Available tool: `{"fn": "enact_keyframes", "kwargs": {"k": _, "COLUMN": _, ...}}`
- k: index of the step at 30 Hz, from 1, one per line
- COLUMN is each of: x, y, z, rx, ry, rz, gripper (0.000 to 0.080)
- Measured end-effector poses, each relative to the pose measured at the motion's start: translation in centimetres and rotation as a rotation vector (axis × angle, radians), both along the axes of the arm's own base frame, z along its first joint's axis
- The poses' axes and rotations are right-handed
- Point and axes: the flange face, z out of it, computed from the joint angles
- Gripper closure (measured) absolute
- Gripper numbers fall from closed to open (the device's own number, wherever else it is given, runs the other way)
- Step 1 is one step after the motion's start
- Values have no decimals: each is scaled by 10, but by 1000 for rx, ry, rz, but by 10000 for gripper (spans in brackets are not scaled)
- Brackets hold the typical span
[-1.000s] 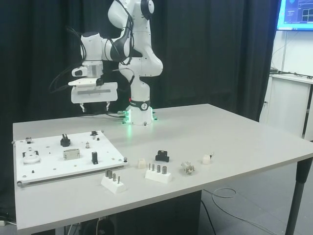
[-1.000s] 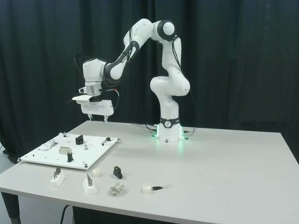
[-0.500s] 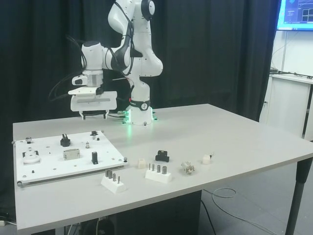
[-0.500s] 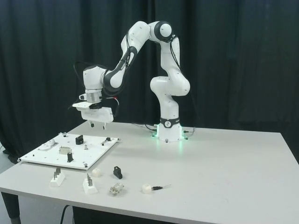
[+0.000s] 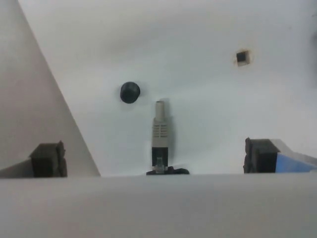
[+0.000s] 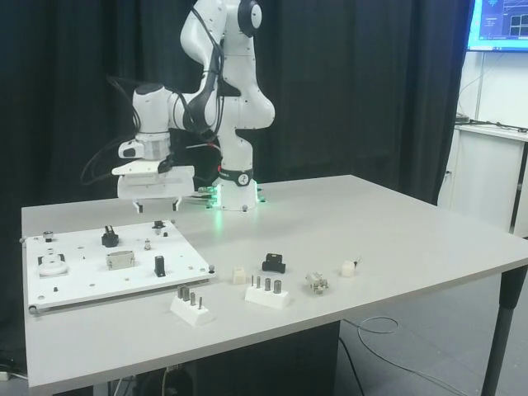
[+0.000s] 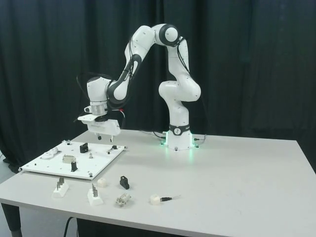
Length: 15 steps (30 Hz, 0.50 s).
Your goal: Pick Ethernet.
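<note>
Above the far right corner of the white board (image 6: 115, 268), the gripper (image 6: 156, 203) hangs with its jaws spread wide, one fingertip (image 5: 48, 159) on each side of the Ethernet plug (image 5: 161, 141). That plug stands upright in its socket on the board, directly beneath the wrist, so the straddling pose looks chosen for a straight descent and pinch. Loose parts on the counter (image 6: 396, 231) lie well apart.

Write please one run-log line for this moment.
phase: approach | gripper: above white board, jaws open | Ethernet plug: on board, ungrasped
</note>
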Motion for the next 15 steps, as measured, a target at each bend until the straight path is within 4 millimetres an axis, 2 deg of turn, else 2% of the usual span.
{"fn": "enact_keyframes", "kwargs": {"k": 15, "x": -12, "y": 0, "z": -23, "rx": 26, "ry": 17, "rz": 39, "gripper": 3}}
